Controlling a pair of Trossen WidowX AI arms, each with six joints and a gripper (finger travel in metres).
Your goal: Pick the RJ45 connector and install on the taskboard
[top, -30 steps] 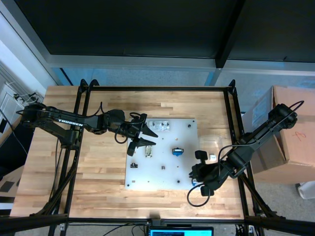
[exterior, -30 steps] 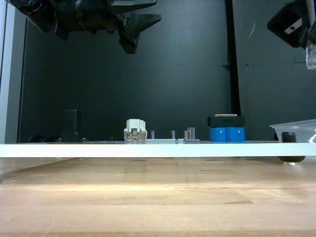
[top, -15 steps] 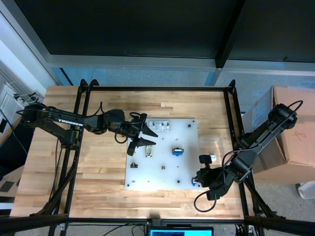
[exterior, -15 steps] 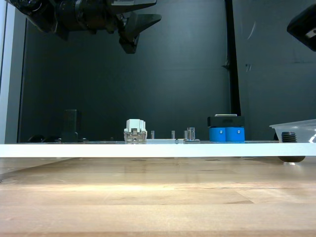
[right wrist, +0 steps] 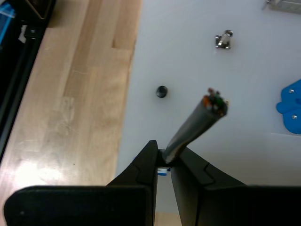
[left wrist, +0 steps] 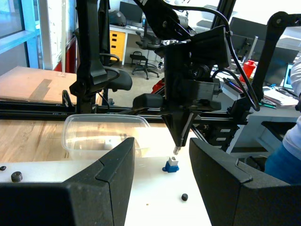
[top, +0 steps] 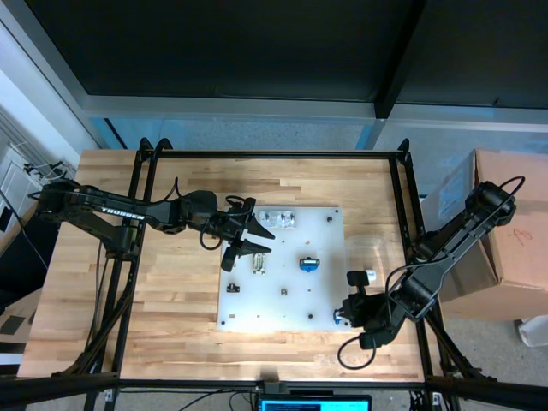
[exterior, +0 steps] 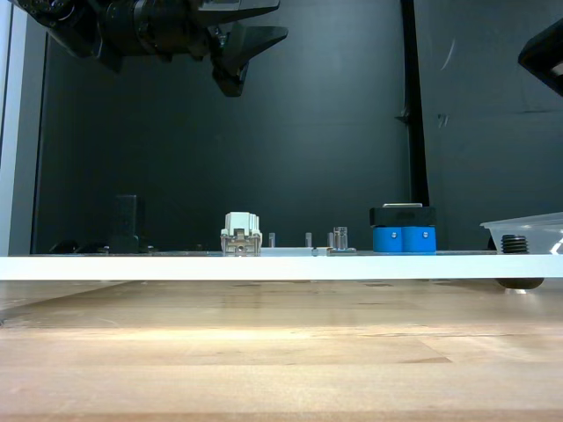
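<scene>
Two claws: both above the white taskboard (top: 257, 312).
Left claw (top: 271, 243): spread wide, high over the board's far-left part.
Right claw (left wrist: 176, 145): pinched on the RJ45 connector (right wrist: 188, 129), at the board's near-right corner.
Hidden: the connector's body lies between the fingers and only the grey cable stub shows; cannot tell whether it is seated.

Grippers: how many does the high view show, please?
2. Left gripper: open above the white board's left side. Right gripper: at its near right corner, shut on the RJ45 connector by its grey cable.
</scene>
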